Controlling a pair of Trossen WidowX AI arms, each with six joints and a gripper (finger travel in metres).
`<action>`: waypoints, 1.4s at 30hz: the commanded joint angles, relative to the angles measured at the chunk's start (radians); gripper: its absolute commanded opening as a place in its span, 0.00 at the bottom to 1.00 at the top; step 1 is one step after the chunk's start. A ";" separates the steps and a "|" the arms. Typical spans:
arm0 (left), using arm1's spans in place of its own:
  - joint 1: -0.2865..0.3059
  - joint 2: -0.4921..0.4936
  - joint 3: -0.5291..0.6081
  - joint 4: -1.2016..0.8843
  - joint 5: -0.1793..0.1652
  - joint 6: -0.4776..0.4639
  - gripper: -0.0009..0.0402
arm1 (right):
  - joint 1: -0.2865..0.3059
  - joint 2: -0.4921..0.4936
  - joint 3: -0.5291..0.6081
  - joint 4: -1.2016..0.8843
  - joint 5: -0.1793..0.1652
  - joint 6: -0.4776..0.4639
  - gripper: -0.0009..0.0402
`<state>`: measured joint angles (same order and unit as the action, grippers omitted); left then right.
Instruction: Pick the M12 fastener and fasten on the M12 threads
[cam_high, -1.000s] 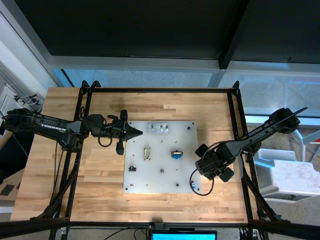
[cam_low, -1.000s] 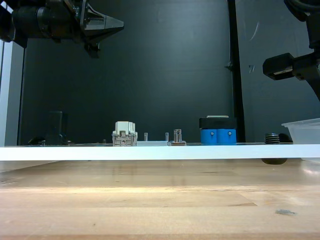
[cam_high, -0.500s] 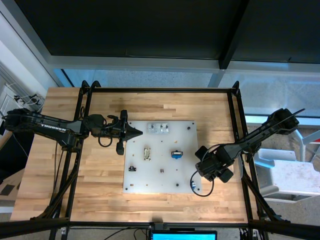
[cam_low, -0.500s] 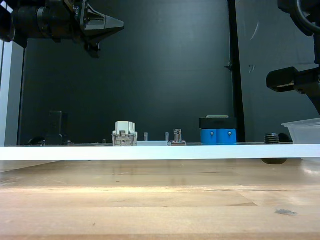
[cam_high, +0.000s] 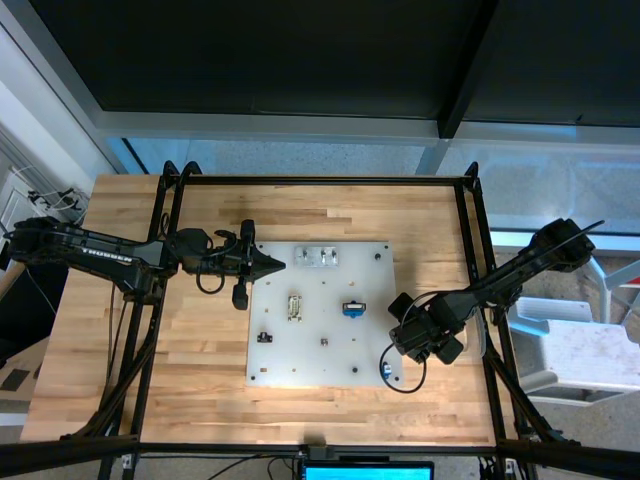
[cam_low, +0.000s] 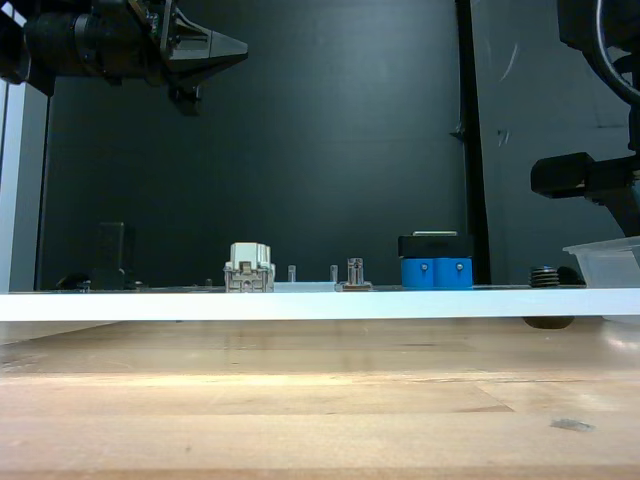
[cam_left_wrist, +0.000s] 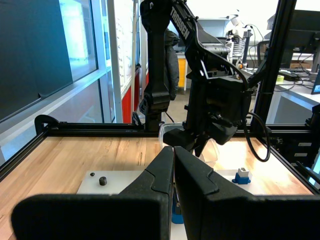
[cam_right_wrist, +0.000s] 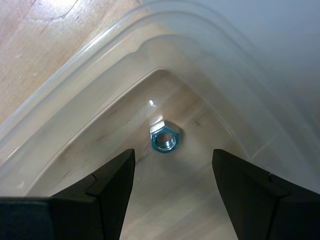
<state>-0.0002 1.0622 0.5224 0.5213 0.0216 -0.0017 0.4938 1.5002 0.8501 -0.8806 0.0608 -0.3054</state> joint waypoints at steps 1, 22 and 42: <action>0.000 0.000 0.000 0.000 0.000 0.000 0.02 | 0.000 0.000 -0.014 0.014 -0.001 0.001 0.55; 0.000 0.000 0.000 0.000 0.000 0.000 0.02 | 0.002 0.029 -0.050 0.088 -0.010 0.001 0.55; 0.000 0.000 0.000 0.000 0.000 0.000 0.02 | -0.001 0.029 -0.082 0.139 -0.012 0.002 0.47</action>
<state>-0.0002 1.0622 0.5224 0.5209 0.0216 -0.0021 0.4931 1.5288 0.7685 -0.7452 0.0422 -0.3042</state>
